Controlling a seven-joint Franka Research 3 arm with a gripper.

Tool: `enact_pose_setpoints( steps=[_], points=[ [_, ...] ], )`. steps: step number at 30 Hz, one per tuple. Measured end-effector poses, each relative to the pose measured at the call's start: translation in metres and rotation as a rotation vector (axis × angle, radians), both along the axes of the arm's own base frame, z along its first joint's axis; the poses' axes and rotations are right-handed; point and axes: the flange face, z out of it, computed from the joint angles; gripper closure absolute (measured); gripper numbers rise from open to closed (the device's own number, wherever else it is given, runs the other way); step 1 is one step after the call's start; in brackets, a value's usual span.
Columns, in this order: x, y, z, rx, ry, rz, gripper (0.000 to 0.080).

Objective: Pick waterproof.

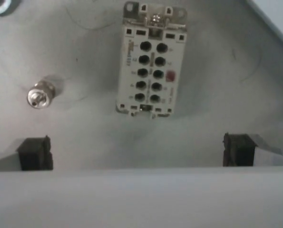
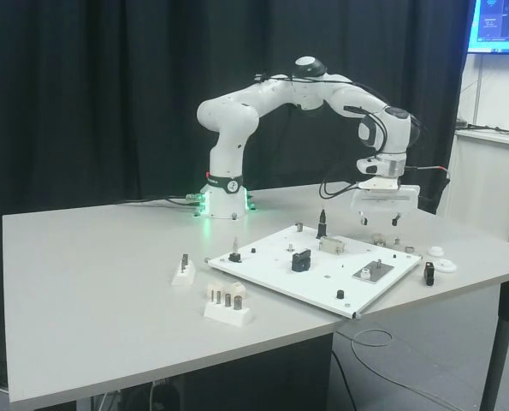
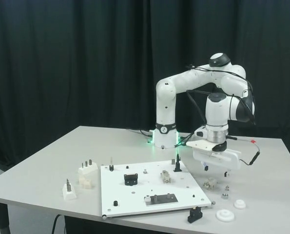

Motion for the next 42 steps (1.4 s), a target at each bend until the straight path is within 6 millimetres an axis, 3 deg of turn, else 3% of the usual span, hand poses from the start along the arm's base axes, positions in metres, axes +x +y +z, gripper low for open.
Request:
enact_pose_setpoints(
  steps=[15, 42],
  points=[
    [0.010, -0.004, -0.016, -0.010, 0.021, -0.051, 0.0003],
    [0.021, -0.014, -0.029, -0.011, 0.011, -0.049, 0.0003]
  ],
)
